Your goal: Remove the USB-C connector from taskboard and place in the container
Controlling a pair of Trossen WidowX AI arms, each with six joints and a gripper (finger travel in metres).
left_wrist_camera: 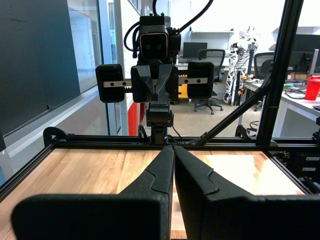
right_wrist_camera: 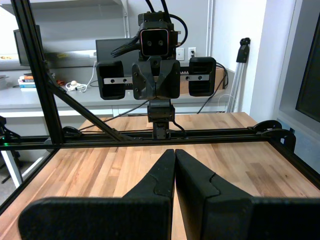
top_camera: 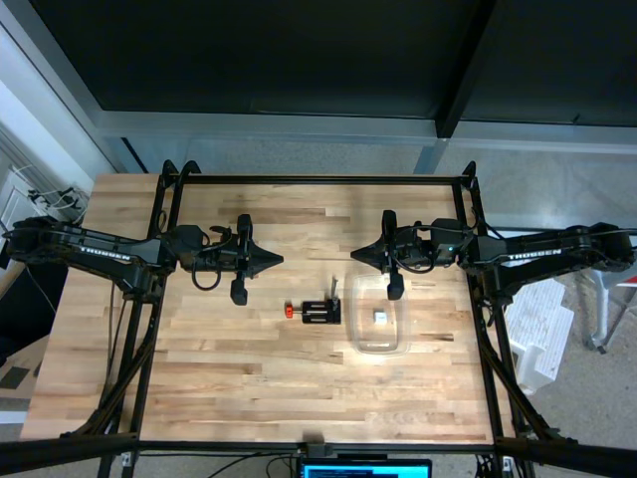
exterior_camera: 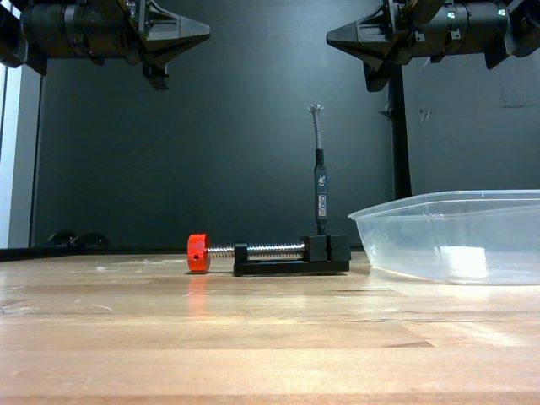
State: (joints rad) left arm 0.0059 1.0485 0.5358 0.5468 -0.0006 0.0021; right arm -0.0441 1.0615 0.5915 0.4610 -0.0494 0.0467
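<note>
Black plug point(exterior_camera: 321, 196) stands clamped upright in the block point(exterior_camera: 287, 256), ready for lifting; left pincer point(top_camera: 276, 260) and right pincer point(top_camera: 356, 256) hover closed overhead.

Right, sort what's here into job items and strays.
Job: USB-C connector upright in taskboard; clear container beside it; left hand and right hand, both shut, raised above the table, facing each other.
Strays: small white cube inside the container.
</note>
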